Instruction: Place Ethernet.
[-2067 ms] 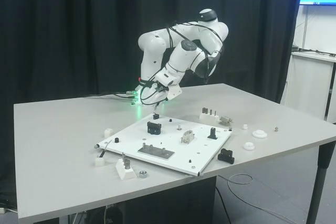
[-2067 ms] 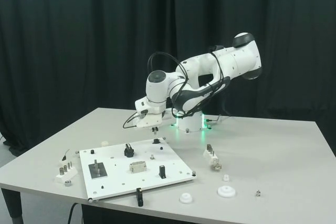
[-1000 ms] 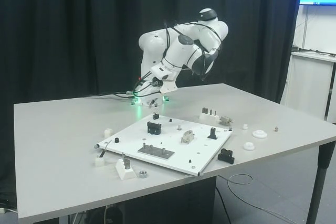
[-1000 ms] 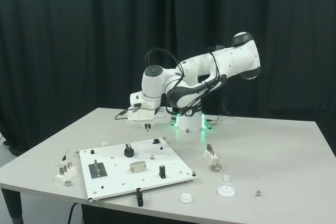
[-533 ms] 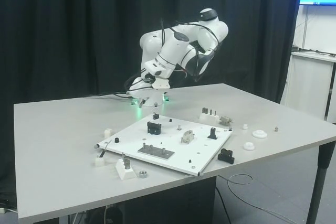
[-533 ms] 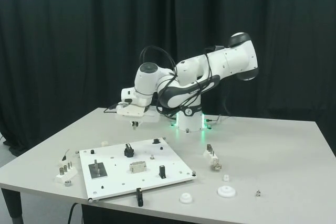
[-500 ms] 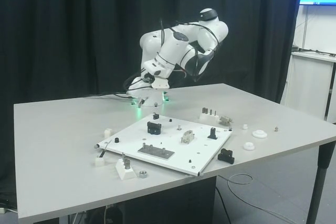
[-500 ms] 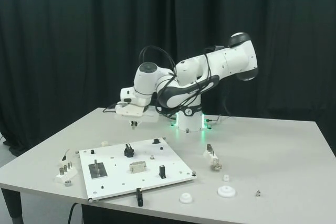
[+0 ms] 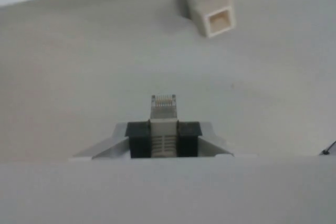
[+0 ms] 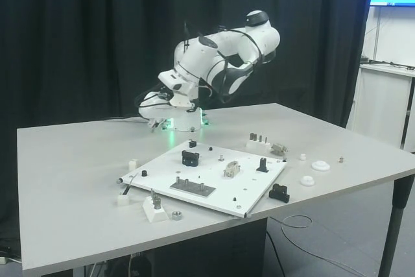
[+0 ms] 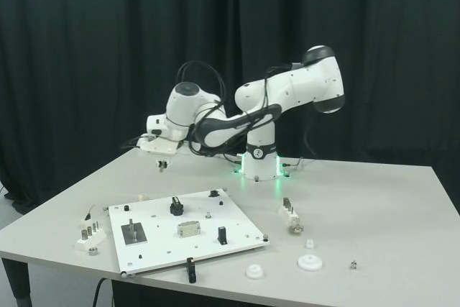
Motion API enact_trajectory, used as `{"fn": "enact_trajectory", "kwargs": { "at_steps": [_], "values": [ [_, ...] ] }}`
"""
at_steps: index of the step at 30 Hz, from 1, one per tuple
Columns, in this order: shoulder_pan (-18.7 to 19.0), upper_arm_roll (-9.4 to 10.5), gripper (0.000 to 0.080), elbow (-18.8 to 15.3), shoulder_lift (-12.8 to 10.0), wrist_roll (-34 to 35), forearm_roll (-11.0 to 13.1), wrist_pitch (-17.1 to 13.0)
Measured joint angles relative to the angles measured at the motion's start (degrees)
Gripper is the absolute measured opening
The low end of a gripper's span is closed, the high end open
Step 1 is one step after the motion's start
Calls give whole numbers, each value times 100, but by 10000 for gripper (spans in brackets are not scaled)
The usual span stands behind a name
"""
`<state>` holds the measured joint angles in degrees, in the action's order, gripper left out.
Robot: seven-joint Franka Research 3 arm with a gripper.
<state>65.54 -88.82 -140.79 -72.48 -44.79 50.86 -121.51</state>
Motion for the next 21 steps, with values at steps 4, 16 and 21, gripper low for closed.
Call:
{"fn": "enact_trajectory", "kwargs": {
  "at_steps": [4,16,21],
  "values": [
    [-307,72,100,98,-1,-428,255,-77],
    [-1110,384,100,384,-165,-1463,992,-98],
    [-1336,548,100,500,-188,-1744,1168,-177]
  ]
}}
